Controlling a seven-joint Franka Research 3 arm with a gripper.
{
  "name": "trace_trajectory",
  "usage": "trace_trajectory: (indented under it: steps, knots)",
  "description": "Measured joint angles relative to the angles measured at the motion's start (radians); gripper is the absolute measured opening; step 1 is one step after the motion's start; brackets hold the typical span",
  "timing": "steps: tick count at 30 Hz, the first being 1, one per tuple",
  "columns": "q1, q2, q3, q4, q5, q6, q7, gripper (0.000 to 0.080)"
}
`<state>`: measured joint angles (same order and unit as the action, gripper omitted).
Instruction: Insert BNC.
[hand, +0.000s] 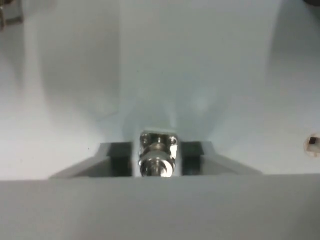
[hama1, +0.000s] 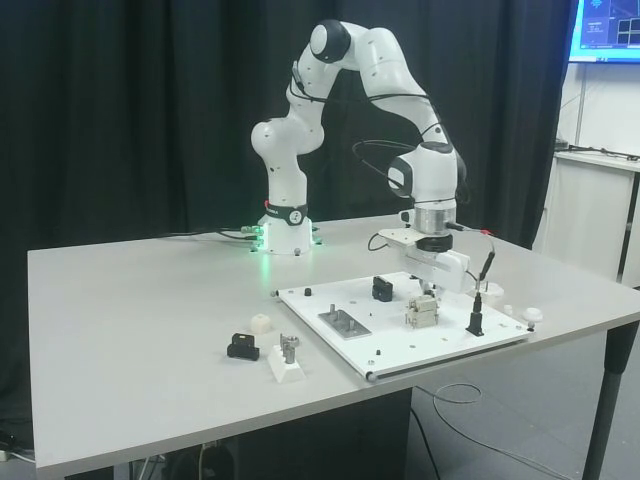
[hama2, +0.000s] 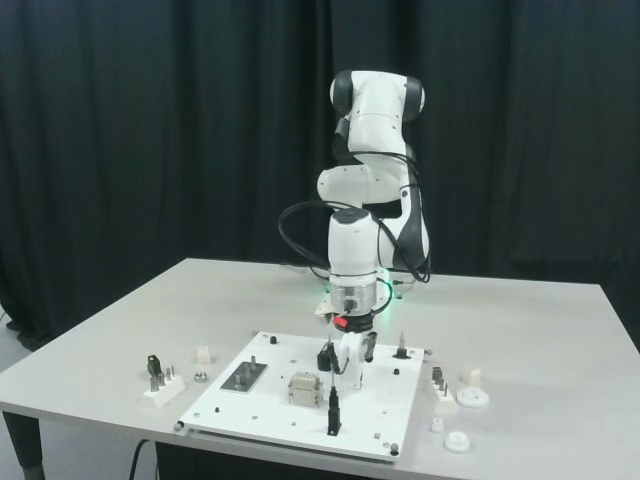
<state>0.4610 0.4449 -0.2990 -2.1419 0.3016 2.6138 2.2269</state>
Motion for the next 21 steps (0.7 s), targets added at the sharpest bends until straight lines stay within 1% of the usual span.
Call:
trace_trajectory:
  steps: [1, 2, 7, 8, 13, 14, 21]
  knots:
    - [0.0, 0.0, -0.001, 0.0, 0.0, -0.001, 0.0, 0.0122]
    - [0.001, 0.0, -0.001, 0.0, 0.0, -0.002, 0.0, 0.0246]
    - [0.011, 0.0, -0.01, 0.002, -0.001, -0.014, -0.019, 0.0246]
    - [0.014, 0.0, -0.013, 0.003, -0.001, -0.016, -0.022, 0.0554]
    - [0.028, -0.007, -0.028, 0.012, -0.002, -0.038, -0.028, 0.0554]
    - [0.031, -0.01, -0.032, 0.015, -0.004, -0.045, -0.028, 0.0747]
    - [0.052, -0.024, -0.06, 0.037, -0.017, -0.102, -0.028, 0.0747]
